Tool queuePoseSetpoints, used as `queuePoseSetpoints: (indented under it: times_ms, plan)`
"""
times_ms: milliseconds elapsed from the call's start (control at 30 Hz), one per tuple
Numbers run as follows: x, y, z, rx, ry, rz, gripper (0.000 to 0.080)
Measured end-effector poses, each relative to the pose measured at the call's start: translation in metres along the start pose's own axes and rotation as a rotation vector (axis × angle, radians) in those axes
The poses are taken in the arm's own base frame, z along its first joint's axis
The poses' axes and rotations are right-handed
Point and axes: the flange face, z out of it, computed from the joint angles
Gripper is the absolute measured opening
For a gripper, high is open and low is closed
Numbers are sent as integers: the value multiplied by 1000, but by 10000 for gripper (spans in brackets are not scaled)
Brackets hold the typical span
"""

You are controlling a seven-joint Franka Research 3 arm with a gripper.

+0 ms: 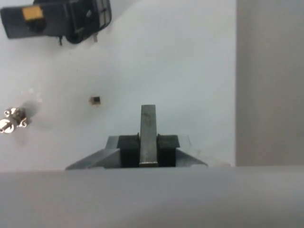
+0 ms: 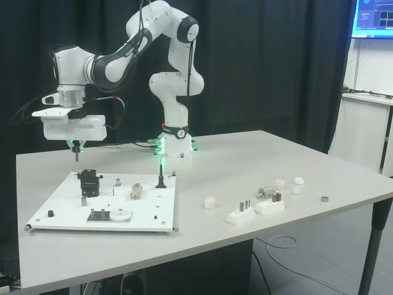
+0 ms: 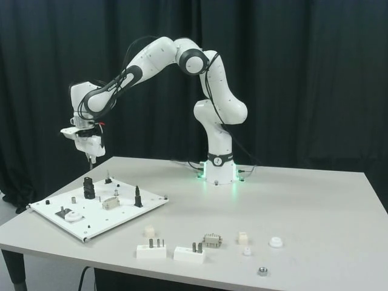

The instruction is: Place square peg 2.

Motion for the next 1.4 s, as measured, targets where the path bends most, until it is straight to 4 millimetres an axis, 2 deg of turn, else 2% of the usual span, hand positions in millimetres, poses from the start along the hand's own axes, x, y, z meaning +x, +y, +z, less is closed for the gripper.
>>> queuePoseSetpoints:
  times_ms: [900,1400]
  plan:
    - [36,1,-37,-14,51,-74,74]
    - [55,-13,-67,-11,33,-82,74]
